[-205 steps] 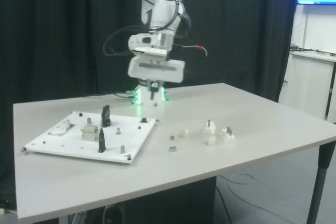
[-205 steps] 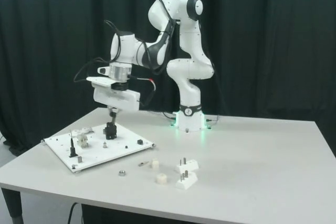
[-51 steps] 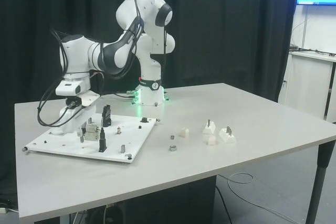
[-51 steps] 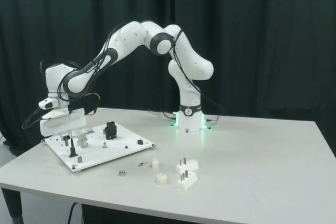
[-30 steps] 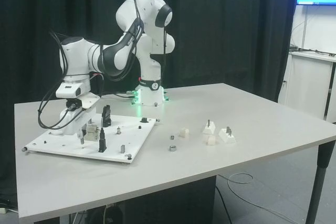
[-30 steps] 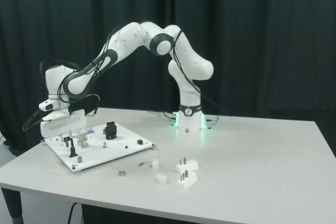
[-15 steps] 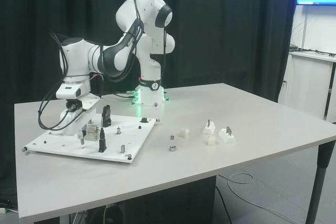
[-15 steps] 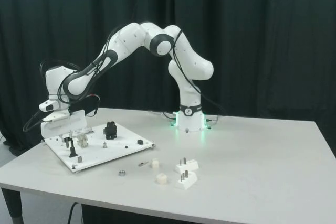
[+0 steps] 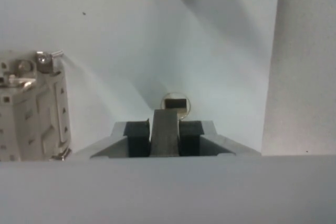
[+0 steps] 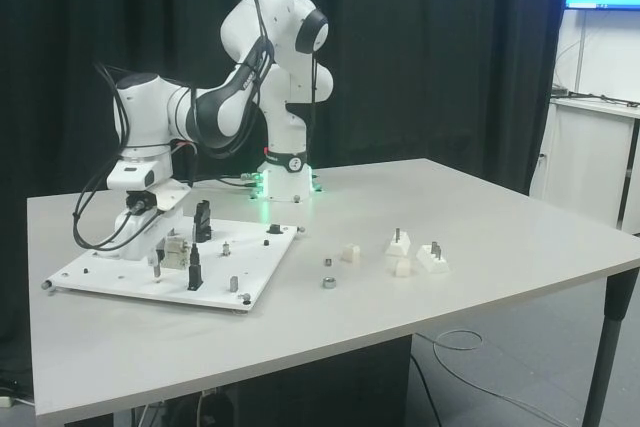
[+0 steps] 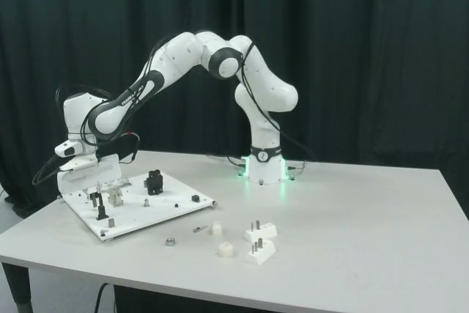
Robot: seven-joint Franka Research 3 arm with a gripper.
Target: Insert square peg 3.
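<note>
White board (image 10: 255, 272), grey table (image 10: 420, 292), black curtain (image 11: 366, 56).

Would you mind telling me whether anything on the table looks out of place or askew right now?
Nothing stands out: the pincer holds the peg upright over its hole in the white board.

Your arm (image 11: 183, 56) reaches out from its base in a long arch, upper links raised and forearm sloping down to the wrist, which points straight down. The gripper (image 9: 165, 129) hangs low (its black fingertips (image 9: 137, 139) stand close together, clamped on a narrow grey peg (image 9: 165, 139) between them). Cables loop beside the wrist (image 10: 95, 217).
</note>
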